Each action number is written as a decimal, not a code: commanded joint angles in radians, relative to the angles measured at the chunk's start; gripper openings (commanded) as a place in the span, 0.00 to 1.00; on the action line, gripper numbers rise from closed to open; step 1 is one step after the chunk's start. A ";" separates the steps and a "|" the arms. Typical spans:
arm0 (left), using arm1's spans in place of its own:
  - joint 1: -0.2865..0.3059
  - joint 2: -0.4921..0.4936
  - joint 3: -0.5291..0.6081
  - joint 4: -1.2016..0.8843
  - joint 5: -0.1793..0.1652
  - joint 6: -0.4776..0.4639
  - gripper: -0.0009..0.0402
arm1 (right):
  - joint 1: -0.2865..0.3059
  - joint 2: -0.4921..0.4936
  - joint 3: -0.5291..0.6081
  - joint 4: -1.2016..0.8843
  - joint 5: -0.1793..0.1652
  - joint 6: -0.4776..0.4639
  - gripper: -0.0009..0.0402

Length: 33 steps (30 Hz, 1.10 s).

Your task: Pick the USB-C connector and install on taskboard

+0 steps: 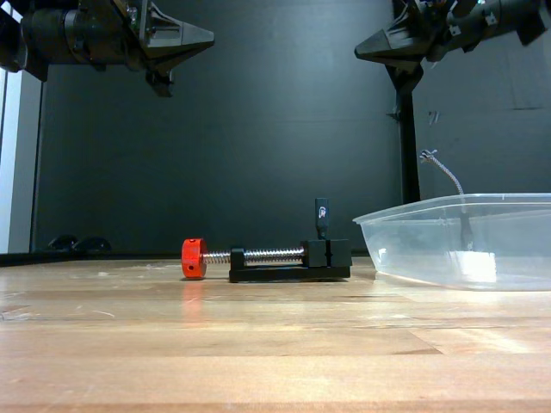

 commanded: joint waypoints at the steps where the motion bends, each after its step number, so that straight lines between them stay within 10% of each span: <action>1: 0.000 0.000 0.000 0.000 0.000 0.000 0.02 | 0.002 0.003 0.071 -0.184 0.000 -0.001 0.02; 33: 0.000 0.000 0.000 0.000 0.000 0.000 0.02 | 0.090 0.156 0.324 -0.959 0.006 0.105 0.02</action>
